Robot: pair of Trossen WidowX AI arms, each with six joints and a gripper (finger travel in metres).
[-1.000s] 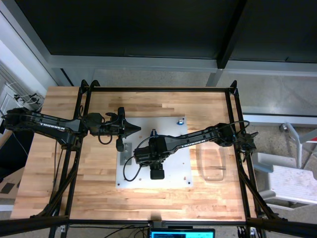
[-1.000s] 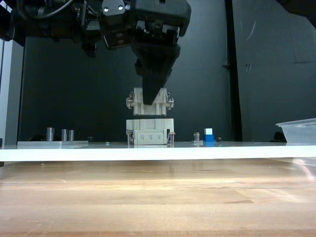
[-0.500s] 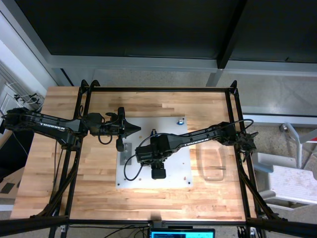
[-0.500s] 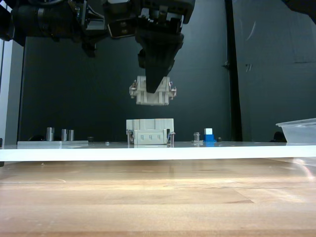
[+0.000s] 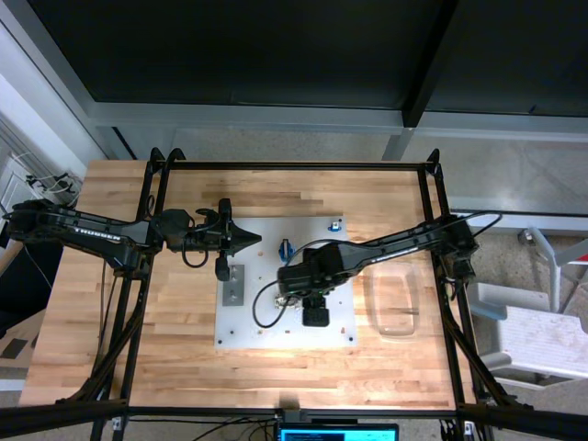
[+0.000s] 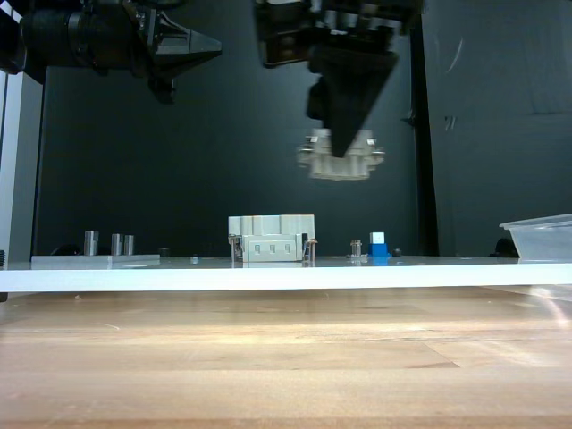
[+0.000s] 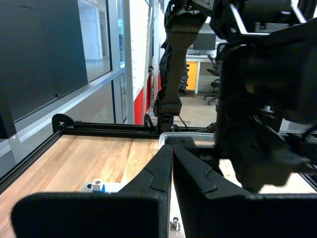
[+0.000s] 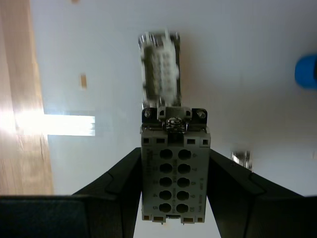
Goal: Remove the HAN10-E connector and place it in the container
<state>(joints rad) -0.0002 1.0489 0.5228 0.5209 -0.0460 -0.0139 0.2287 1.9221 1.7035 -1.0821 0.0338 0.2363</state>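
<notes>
The HAN10-E connector (image 6: 340, 164) hangs in the air above the white board (image 6: 134, 273), higher than the grey socket (image 6: 272, 238) and on its container side. The container (image 6: 540, 234) is well apart. The right gripper (image 8: 174, 153) presses its fingers (image 8: 124, 173) on both sides of the connector. The left gripper (image 5: 253, 241) hovers over the board's left part, with fingers closed together and holding nothing.

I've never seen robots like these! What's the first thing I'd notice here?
Probably the grey HAN10-E connector hanging in the air, pinched by the right gripper above the white board, with a socket base standing on the board below. The left gripper, shut, hovers over the board's far left part, and the clear container waits at the right.
</notes>
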